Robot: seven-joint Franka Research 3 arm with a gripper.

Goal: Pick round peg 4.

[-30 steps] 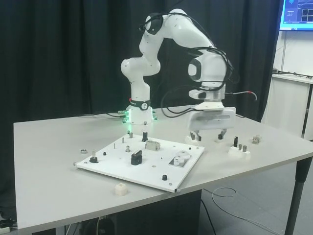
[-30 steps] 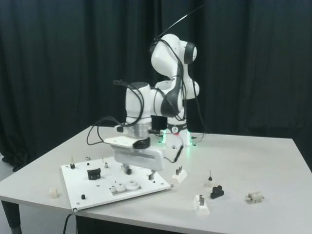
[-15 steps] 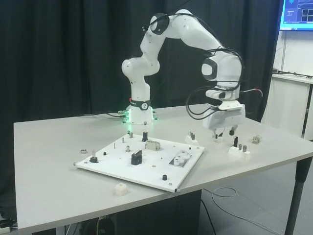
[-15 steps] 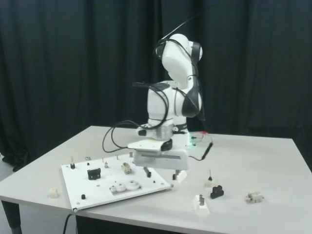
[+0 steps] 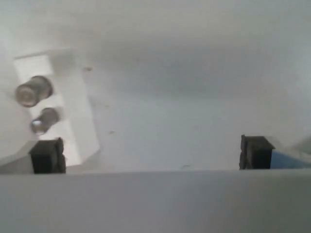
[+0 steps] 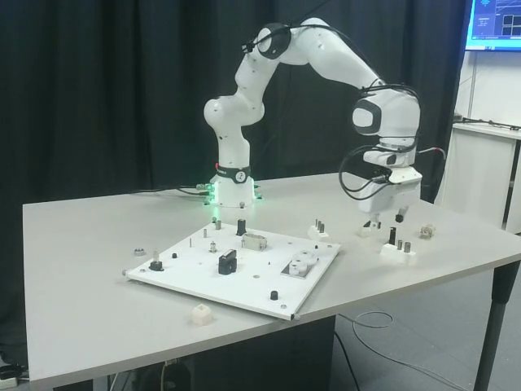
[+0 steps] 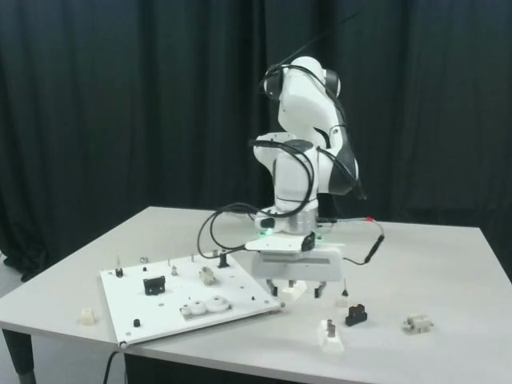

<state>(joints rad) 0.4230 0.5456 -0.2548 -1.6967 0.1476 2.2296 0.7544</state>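
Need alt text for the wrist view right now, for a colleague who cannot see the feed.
Looking down from the wrist, the hand is open above the bare grey table, its two black fingertips wide apart with nothing between them. Off to one side, a small white holder block carries two upright metal pegs, close to one fingertip.

In the wrist view we see a white holder [image 5: 58, 102] cut off at the frame's edge. Its two pegs [image 5: 33, 91] blur, and we cannot tell which is peg 4.
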